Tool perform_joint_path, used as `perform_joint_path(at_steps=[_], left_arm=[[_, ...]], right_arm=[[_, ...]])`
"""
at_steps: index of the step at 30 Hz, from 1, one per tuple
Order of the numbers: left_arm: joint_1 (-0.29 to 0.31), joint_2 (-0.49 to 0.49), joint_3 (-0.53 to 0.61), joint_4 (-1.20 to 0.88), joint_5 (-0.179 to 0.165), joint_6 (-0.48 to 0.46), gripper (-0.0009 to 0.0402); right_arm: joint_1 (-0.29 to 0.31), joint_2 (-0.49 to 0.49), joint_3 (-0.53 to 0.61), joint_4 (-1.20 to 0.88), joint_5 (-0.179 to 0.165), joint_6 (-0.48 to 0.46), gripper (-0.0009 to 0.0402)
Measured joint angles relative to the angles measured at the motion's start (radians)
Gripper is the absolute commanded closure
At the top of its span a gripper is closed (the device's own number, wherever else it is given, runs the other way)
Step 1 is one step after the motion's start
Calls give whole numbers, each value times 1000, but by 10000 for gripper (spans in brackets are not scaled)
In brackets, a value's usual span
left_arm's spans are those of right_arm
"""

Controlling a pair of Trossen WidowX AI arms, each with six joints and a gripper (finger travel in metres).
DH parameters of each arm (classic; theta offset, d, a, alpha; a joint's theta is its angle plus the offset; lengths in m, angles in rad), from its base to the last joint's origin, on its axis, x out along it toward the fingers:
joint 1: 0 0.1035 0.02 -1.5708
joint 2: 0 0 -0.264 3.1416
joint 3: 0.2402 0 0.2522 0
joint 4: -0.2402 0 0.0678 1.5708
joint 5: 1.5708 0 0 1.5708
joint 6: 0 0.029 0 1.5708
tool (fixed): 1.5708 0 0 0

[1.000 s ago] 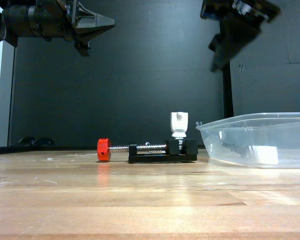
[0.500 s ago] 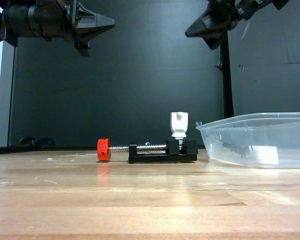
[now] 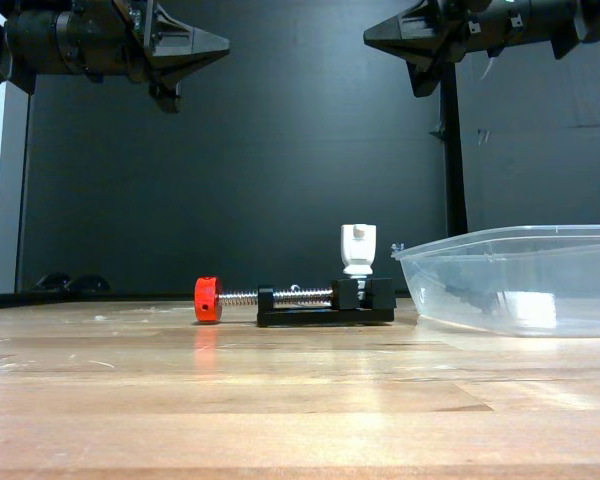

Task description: Remove the power plug from the receptacle and place in the container

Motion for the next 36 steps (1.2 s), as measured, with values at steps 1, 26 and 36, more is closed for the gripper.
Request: perform_joint_path(at_steps=[1, 26, 36], left_arm=[[0, 0, 0, 0, 0, 0, 393], [0, 0, 0, 0, 0, 0, 393], [0, 0, 0, 0, 0, 0, 393]], right_arm=[[-2, -7, -11, 19, -1, 0, 393], [-5, -57, -159, 176, -12, 31, 393], [-5, -57, -160, 181, -11, 33, 393]])
